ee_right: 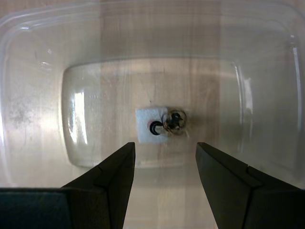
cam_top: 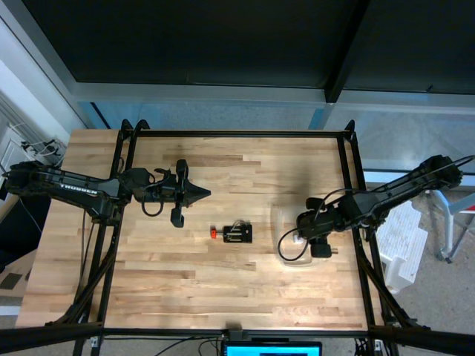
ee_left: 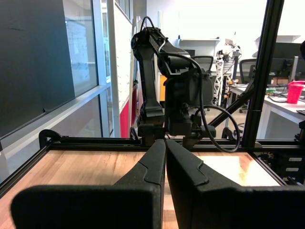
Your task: Pick the RCA connector and install on taskboard
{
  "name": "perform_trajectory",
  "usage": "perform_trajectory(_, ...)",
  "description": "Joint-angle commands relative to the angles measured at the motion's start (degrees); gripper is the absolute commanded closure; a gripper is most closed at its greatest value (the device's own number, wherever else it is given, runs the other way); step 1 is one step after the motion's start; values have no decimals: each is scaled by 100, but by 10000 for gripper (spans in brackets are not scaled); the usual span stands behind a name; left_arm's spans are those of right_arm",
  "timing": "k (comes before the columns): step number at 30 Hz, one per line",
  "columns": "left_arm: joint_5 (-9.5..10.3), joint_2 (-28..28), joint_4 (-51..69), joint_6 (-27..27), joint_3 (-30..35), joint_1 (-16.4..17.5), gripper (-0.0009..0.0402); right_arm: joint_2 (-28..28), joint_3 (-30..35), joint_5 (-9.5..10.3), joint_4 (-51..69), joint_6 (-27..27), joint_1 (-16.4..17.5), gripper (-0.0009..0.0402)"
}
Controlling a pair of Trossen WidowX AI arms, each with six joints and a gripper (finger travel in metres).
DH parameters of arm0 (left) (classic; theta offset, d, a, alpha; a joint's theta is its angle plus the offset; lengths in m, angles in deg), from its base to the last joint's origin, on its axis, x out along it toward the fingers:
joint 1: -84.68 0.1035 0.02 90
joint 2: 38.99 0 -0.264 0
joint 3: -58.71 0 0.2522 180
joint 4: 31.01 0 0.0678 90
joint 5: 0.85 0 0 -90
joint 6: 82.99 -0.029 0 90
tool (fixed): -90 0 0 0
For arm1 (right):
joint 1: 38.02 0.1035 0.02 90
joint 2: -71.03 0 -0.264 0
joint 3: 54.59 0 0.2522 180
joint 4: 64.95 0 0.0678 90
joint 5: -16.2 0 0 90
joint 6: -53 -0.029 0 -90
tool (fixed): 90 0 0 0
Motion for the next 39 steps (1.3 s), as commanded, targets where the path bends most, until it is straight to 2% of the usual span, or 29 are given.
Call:
perform_trajectory(1, 0, -2, 0, 0, 0, 0, 393, -127, -17, -17, -136, 7, 0, 216)
perform_trajectory(14, 0, 0, 0, 0, 0, 2, 393, -358, -330, -15, -669, -9, 0, 217)
perform_trajectory(33, 0, -2, 0, 0, 0, 0, 393, -732, -321, -13, -966, 9, -4, 217)
perform_trajectory(39, 0, -2, 0, 0, 0, 2, 393, -732, -323, -17, -977, 11, -4, 241)
